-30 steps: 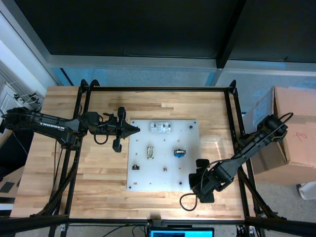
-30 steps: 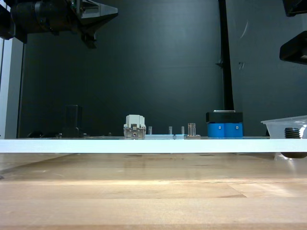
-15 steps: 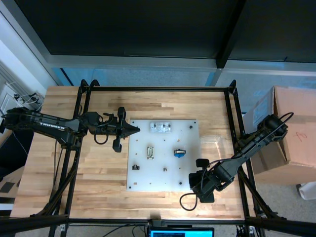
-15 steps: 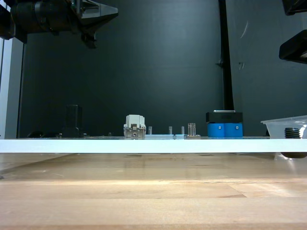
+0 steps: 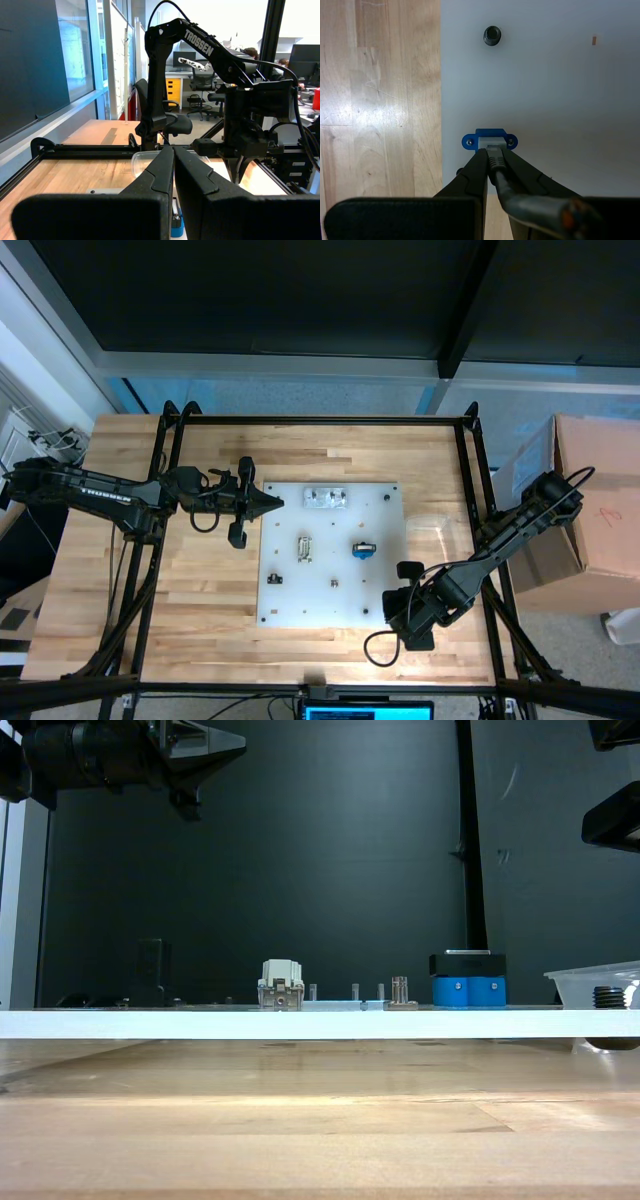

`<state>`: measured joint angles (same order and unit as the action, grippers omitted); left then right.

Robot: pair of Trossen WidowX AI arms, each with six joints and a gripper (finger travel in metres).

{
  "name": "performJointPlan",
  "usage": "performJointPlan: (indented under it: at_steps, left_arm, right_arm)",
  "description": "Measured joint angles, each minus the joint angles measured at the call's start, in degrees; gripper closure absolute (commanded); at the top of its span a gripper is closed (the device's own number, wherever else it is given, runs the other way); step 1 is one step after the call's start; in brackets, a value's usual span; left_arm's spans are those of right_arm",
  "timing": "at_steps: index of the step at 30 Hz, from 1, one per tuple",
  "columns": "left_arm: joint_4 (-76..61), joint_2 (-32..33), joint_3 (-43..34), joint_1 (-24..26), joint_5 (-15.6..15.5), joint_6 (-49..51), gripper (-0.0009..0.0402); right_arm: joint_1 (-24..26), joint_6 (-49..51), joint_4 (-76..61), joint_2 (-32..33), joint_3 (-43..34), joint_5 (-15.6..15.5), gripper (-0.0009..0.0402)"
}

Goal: Remove the RJ45 connector from the taskboard and place in the container

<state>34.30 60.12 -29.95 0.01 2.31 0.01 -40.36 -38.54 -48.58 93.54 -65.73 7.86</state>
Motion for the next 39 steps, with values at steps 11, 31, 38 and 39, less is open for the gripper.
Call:
performJointPlan:
  at_steps: [11, 31, 38, 39]
  left_arm:
    - [0.00, -0.02, 0.02, 0.00, 0.00, 0.00, 0.0393]
    - [0.00, 0.00, 0.00, 0.00, 0.02, 0.00, 0.0393]
    - [0.00, 0.00, 0.00, 0.00, 0.00, 0.00, 0.0393]
    - [0.00, 0.00, 0.00, 0.00, 0.02, 0.00, 0.0393]
  right_arm:
    - [0.26, -0.07, -2.69, -4.33, -0.26, 0.17, 0.0393]
    - [3.08, -0.57, -11.41, -20.20, 8.96, 0.07, 0.0393]
    - [3.15, -1.70, -13.88, -28.96, 16.33, -0.22, 0.0391]
    - [3.17, -1.73, -14.01, -29.92, 17.14, -0.22, 0.0387]
